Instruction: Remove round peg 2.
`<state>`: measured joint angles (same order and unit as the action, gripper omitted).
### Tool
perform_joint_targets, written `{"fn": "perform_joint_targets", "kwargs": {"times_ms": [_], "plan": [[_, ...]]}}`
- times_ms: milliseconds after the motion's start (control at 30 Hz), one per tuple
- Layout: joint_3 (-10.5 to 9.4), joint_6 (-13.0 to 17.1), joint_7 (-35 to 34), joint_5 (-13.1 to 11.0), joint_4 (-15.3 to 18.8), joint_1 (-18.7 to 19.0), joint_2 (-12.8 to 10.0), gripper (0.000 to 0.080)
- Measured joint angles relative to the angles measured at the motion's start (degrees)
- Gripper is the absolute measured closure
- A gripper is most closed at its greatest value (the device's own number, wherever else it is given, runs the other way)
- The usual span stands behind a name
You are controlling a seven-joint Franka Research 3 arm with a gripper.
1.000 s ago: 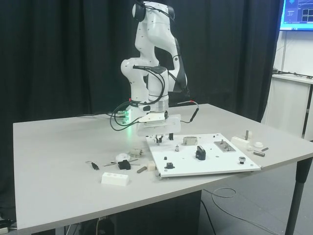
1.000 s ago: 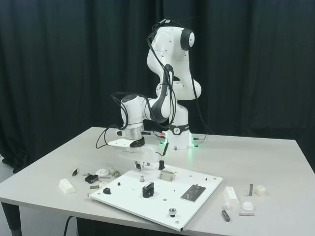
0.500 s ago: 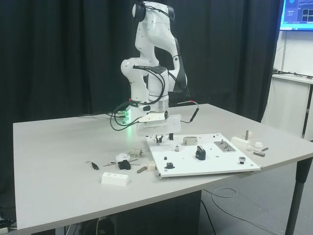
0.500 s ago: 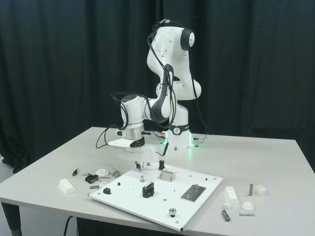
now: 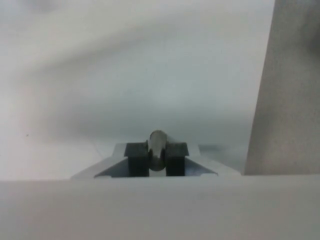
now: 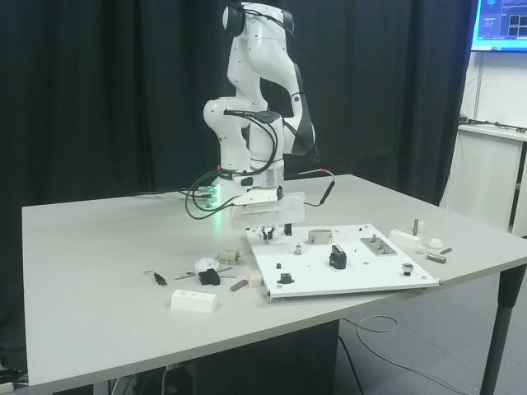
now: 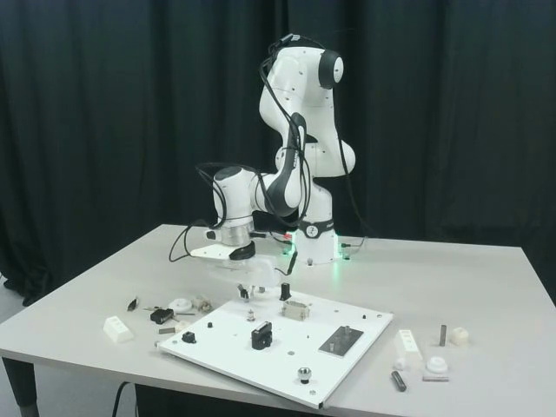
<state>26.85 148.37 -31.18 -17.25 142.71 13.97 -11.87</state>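
White board [image 6: 346,271], claw [image 5: 157,159] gripping peg [image 5: 157,147]

A white rectangular block with holes [image 6: 194,301] lay on the grey worktop [image 6: 99,263], at about eight o'clock from the white square board [image 6: 346,276]. A black curtain [image 6: 99,90] hung behind, toward twelve o'clock.

The white arm [image 6: 255,90] rises from its base, folds at the elbow and reaches down, its wrist pointing straight at the table. The gripper [image 5: 157,159] hangs low, its two black fingers [image 5: 136,159] closed tight on a small upright cylinder.
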Motion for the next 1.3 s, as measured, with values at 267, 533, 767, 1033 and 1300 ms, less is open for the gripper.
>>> {"fn": "perform_joint_targets", "kwargs": {"times_ms": [267, 533, 767, 1033, 1300], "plan": [[0.31, -1.14, 0.00, 1.20, -0.02, 0.00, 1.19, 0.0736], [0.72, -2.67, -0.84, 2.92, -0.20, 0.00, 2.69, 0.0736], [0.91, -4.06, -2.39, 5.41, -0.79, 0.01, 4.45, 0.0736], [1.19, -5.77, -5.92, 10.09, -1.46, 0.00, 6.89, 0.0736], [1.49, -7.21, -8.43, 13.60, -2.38, 0.00, 8.04, 0.0736]]}}
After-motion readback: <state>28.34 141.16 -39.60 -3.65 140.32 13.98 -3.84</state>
